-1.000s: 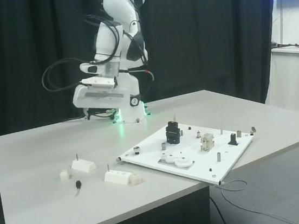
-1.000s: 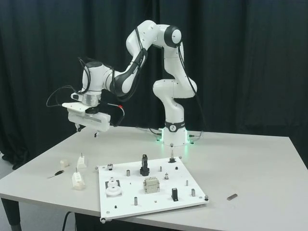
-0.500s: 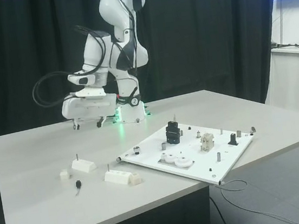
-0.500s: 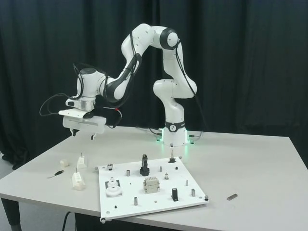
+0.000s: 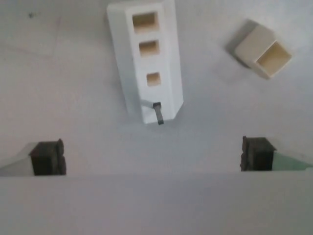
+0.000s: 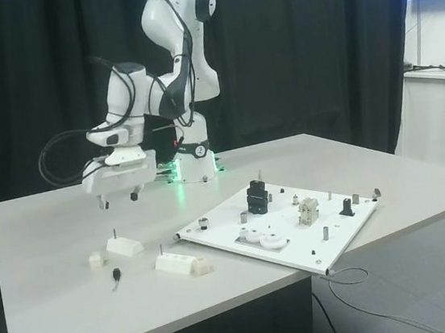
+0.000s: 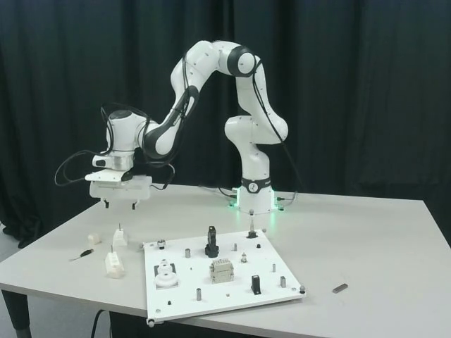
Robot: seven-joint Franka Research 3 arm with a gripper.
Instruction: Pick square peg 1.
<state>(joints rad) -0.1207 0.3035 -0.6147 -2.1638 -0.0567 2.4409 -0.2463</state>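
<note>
Square peg 1 (image 5: 158, 112) is a thin dark pin standing upright in the end of a white holder block (image 5: 145, 58) that has three square holes. The same peg (image 6: 114, 231) and holder (image 6: 123, 245) sit on the left part of the table, seen also as peg (image 7: 119, 227) in holder (image 7: 120, 237). My gripper (image 5: 151, 155) hangs well above the holder, open, with nothing between its black fingertips (image 5: 46, 156). From the room cameras the gripper (image 6: 119, 200) (image 7: 118, 205) is over that block, clear of the peg.
A small open box (image 5: 264, 51) (image 6: 96, 260) lies beside the holder. A second white holder (image 6: 181, 262) with its own pin and a black tool (image 6: 116, 275) lie nearer the table's front. The white assembly board (image 6: 215, 240) carries several parts. A small dark piece (image 7: 340, 287) lies apart.
The arm has swung away from its base toward the left of the table and come down. The gripper now hangs over the holder with the peg.
</note>
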